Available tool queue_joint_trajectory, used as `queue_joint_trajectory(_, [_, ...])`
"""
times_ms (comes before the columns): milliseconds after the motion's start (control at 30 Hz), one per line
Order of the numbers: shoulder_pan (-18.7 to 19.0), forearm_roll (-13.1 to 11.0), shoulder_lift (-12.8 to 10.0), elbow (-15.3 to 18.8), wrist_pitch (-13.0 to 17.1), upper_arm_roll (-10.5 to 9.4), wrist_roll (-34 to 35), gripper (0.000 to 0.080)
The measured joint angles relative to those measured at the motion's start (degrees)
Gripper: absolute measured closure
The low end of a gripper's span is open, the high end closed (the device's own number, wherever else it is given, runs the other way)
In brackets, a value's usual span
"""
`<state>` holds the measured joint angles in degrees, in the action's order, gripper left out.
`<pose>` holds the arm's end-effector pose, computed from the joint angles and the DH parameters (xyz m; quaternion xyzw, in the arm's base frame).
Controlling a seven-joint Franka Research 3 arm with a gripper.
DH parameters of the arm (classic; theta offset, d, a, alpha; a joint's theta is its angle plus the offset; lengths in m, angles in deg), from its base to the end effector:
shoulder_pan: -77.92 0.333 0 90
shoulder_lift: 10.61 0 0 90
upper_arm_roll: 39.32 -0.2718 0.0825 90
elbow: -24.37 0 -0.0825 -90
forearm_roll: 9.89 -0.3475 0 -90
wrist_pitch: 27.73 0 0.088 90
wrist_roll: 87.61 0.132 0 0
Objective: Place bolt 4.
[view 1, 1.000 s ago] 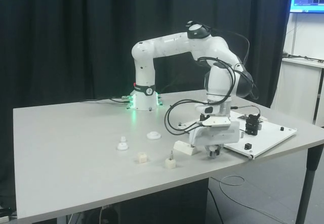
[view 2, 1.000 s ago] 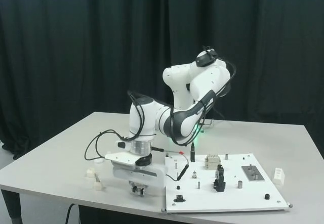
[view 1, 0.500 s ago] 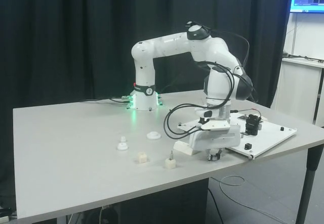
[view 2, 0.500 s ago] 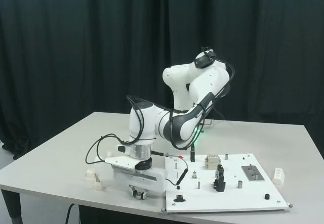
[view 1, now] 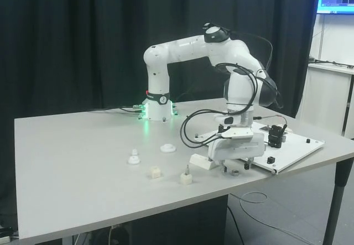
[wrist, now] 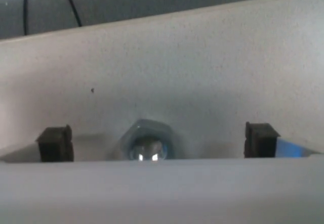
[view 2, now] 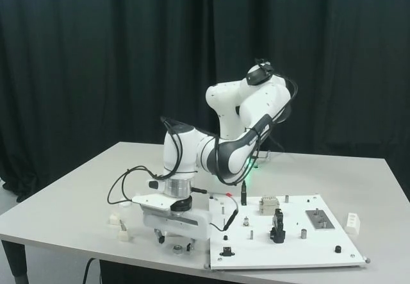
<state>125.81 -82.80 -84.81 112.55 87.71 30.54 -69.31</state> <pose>0.6449 -0.0364 0.1700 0.8935 -0.4452 0.0575 0.0059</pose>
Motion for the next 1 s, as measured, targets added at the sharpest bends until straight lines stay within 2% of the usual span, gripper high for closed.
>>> queue_joint_trajectory(67, [0.2, 0.1, 0.0, 0.0, -1.0, 0.65, 0.0, 0.0115])
queue_joint_trajectory(100, [0.3, 0.1, 0.0, 0.0, -1.5, 0.99, 0.0, 0.0025])
queue_joint_trajectory(367, [0.9, 0.5, 0.1, -0.1, -5.2, 3.37, -0.2, 0.0006])
queue_joint_trajectory(567, [1.0, 0.7, 0.2, -0.4, -6.8, 4.18, -0.2, 0.0003])
queue_joint_trajectory(1000, [1.1, 1.0, 0.2, -0.5, -7.2, 4.43, -0.3, 0.0003])
